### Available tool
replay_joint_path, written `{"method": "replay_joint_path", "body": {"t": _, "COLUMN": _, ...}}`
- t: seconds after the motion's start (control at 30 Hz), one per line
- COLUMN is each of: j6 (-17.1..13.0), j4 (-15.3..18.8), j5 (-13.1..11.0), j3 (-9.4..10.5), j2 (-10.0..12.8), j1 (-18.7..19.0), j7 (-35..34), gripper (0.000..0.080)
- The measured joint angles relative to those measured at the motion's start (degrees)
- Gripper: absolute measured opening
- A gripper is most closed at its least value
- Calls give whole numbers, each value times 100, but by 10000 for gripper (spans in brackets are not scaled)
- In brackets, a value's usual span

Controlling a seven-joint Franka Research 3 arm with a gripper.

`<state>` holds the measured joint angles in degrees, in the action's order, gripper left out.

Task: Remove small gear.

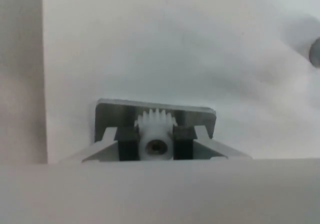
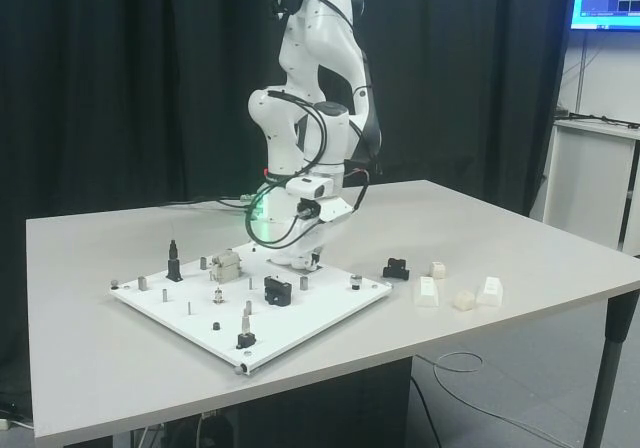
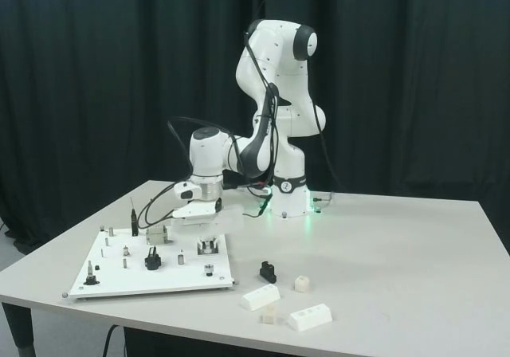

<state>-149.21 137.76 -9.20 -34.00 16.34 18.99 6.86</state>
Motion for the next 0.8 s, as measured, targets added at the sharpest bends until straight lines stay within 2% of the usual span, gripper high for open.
{"method": "replay_joint_path", "body": {"t": 0.2, "j6": 34, "j4": -13, "j5": -61, "j3": -4, "j2": 0, "j1": -7, "j7": -884, "gripper": 137}}
{"method": "replay_joint_path", "body": {"t": 0.37, "j6": 65, "j4": -27, "j5": -61, "j3": -4, "j2": 0, "j1": -11, "j7": -1011, "gripper": 137}}
{"method": "replay_joint_path", "body": {"t": 0.47, "j6": 69, "j4": -30, "j5": -38, "j3": -1, "j2": 1, "j1": -11, "j7": -863, "gripper": 137}}
{"method": "replay_joint_path", "body": {"t": 0.8, "j6": 69, "j4": -37, "j5": 26, "j3": 8, "j2": 8, "j1": -11, "j7": 339, "gripper": 137}}
